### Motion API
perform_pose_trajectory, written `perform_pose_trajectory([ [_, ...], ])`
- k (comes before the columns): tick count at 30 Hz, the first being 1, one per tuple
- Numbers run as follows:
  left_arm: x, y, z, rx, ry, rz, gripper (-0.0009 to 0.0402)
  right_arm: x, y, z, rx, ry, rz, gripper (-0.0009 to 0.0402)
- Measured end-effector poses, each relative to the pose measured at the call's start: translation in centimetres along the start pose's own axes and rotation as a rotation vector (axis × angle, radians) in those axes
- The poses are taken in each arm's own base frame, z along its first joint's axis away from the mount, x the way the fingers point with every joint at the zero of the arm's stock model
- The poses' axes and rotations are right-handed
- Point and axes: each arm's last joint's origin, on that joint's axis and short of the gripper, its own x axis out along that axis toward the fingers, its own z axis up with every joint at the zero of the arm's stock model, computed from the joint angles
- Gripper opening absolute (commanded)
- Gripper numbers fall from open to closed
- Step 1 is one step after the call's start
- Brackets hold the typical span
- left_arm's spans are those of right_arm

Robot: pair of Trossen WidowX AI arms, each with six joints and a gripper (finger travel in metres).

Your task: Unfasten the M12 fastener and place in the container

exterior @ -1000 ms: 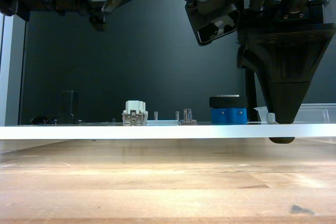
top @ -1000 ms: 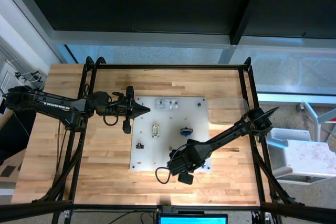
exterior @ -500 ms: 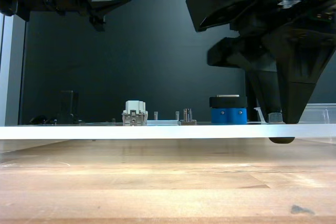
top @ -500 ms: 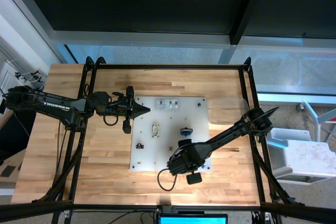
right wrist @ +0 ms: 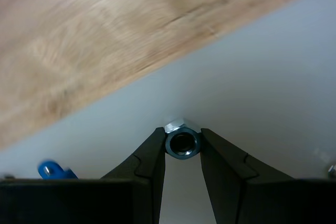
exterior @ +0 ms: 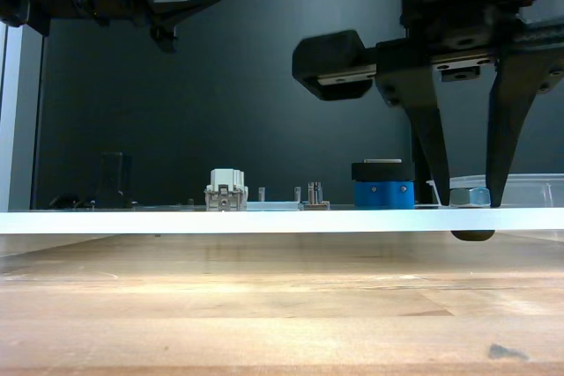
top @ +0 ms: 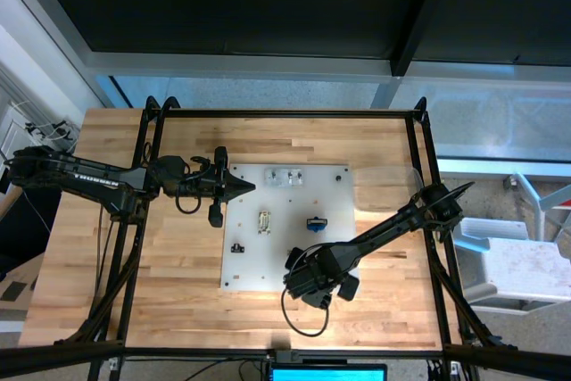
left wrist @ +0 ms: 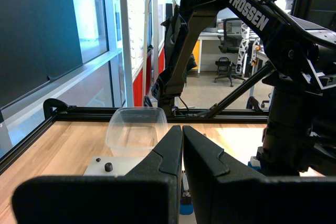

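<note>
Two fingers (exterior: 430,156) of the right gripper (exterior: 469,202) now face us side by side; half a second ago they stood edge-on. They pinch the M12 nut (right wrist: 182,142), a silver hexagon with a dark bore, at the white board's (top: 259,260) near right edge; whether it is on its stud we cannot tell. Farther off, the left gripper (top: 243,186) hangs closed over the board's left edge, and the container (top: 385,186) stands beside its far right corner.

Right gripper (exterior: 467,201) has twisted round on the spot: both fingers now face the low camera side by side, and the nut (right wrist: 182,144) shows plainly between their tips.
</note>
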Motion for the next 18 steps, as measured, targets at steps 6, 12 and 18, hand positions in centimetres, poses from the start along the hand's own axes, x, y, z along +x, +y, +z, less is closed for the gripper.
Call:
perform_pose_trajectory([
  [6, 0.00, 0.00, 0.01, 0.000, 0.000, 0.000, 0.0000, -0.10, 0.00, -0.02, -0.274, 0.000, -0.003, 0.0005],
  [12, 0.00, 0.00, 0.01, 0.000, 0.000, 0.000, 0.0000, -0.13, 0.01, -0.03, -0.392, 0.002, -0.004, 0.0005],
  [18, 0.00, 0.00, 0.00, 0.000, 0.000, 0.000, 0.0000, -0.13, 0.02, -0.04, -0.389, 0.002, -0.002, 0.0027],
])
